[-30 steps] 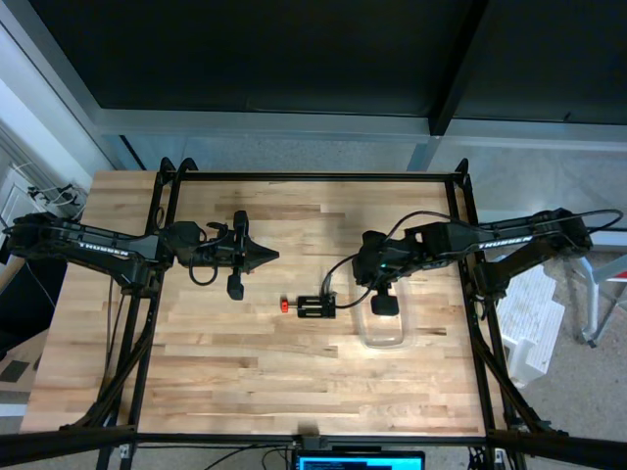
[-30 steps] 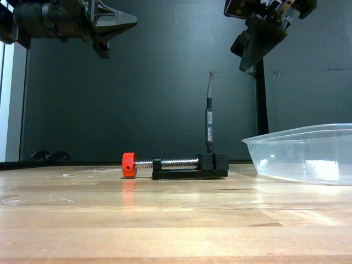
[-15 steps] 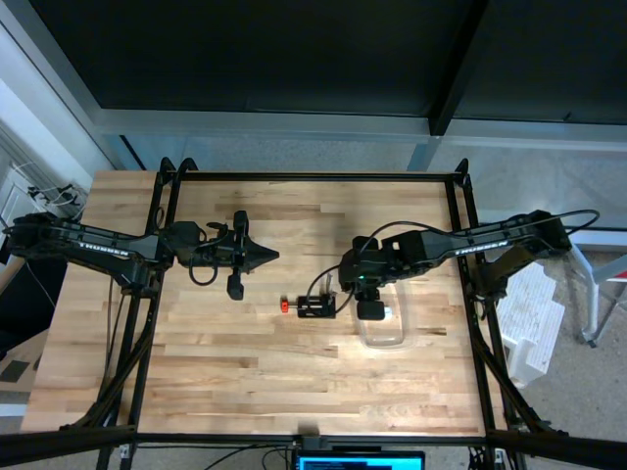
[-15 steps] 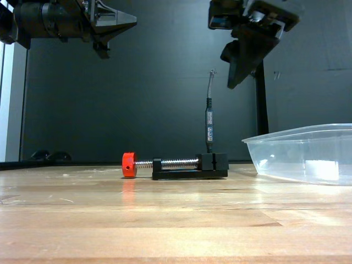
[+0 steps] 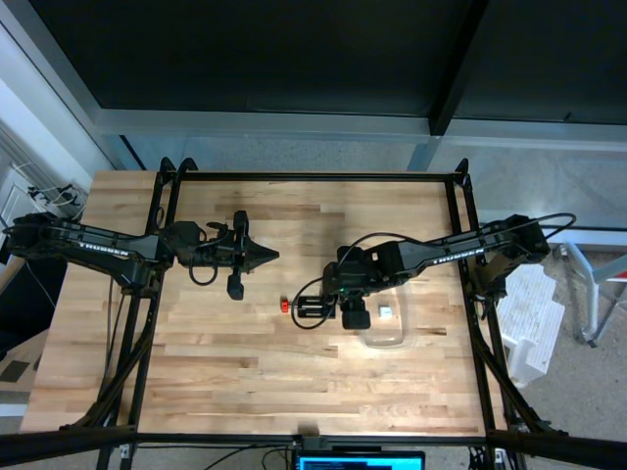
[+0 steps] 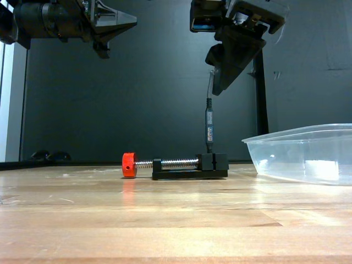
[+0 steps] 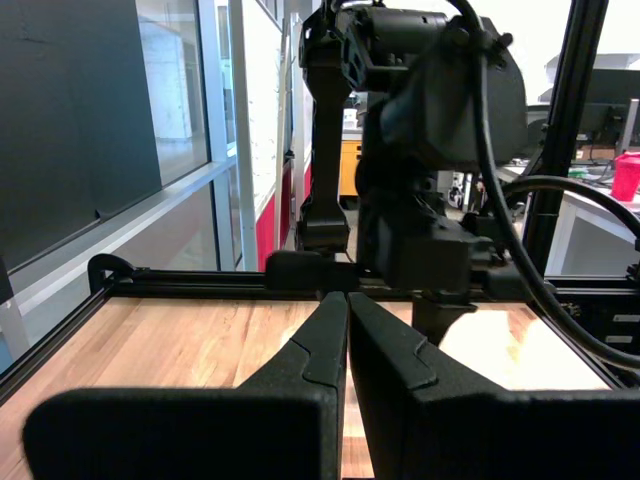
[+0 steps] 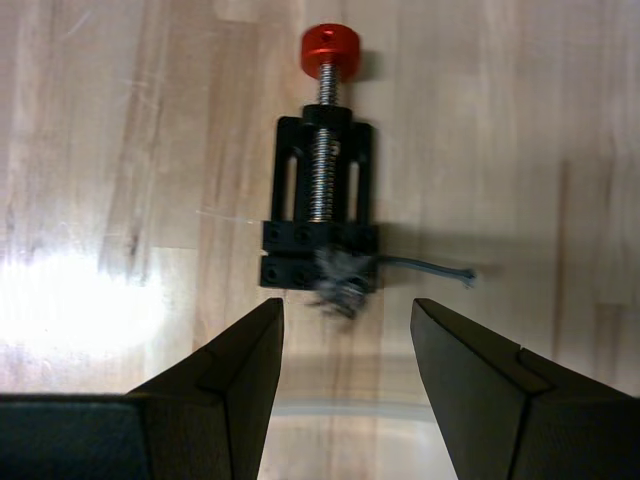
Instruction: Remove the USB-C connector from taskboard and place in the container
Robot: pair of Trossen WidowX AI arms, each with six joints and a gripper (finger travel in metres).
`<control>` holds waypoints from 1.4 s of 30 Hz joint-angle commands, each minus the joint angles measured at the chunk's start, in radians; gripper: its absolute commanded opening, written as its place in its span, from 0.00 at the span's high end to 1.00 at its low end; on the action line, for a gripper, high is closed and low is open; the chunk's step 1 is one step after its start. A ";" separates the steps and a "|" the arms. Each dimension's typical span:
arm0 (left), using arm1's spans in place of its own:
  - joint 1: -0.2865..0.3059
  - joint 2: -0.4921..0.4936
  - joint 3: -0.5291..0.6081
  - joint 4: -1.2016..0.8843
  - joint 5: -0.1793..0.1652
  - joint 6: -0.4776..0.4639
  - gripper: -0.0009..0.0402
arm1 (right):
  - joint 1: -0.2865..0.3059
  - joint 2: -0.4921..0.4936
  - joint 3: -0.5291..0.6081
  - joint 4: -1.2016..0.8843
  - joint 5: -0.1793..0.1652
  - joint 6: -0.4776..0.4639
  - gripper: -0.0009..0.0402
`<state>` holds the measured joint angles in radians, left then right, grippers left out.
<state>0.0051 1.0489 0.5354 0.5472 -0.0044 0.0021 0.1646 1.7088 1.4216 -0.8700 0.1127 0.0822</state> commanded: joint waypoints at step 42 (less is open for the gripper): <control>0.000 0.000 0.000 0.000 0.000 0.000 0.98 | 0.003 0.096 -0.005 0.086 0.023 0.067 0.65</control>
